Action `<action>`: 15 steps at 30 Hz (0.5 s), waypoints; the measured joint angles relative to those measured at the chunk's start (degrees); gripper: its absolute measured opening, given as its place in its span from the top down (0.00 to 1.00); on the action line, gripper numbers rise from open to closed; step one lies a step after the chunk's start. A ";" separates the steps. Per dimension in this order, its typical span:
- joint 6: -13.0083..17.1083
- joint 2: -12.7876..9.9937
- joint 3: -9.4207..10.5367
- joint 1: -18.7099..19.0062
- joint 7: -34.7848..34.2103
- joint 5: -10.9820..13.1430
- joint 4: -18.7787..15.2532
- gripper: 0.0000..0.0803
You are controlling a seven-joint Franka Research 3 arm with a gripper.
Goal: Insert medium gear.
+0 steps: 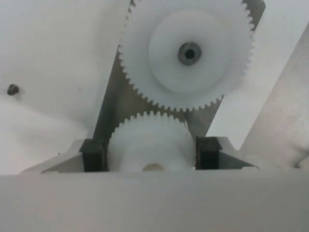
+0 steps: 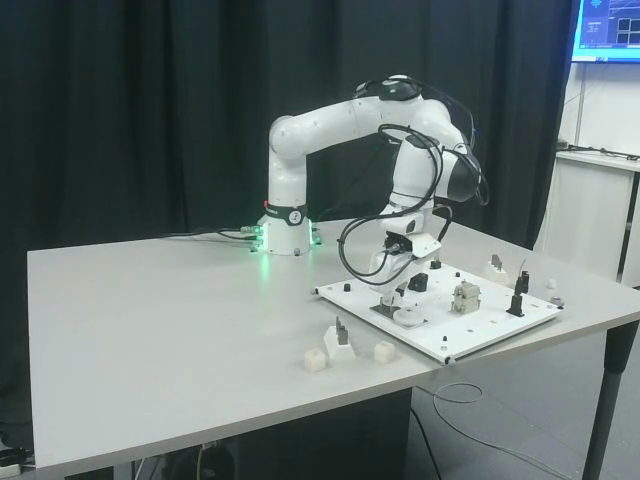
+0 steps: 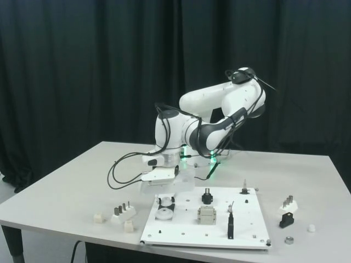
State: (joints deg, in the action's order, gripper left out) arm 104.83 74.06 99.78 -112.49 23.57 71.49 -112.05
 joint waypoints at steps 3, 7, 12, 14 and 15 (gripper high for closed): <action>0.05 0.00 -0.01 0.00 0.31 0.24 -0.12 0.51; 0.14 0.00 -0.01 0.00 0.80 0.52 -0.28 0.51; 0.54 0.01 0.35 -0.07 1.35 0.94 -0.47 0.51; 0.82 0.03 0.64 -0.14 1.61 1.23 -0.56 0.51; 1.01 0.03 0.82 -0.19 1.72 1.37 -0.61 0.51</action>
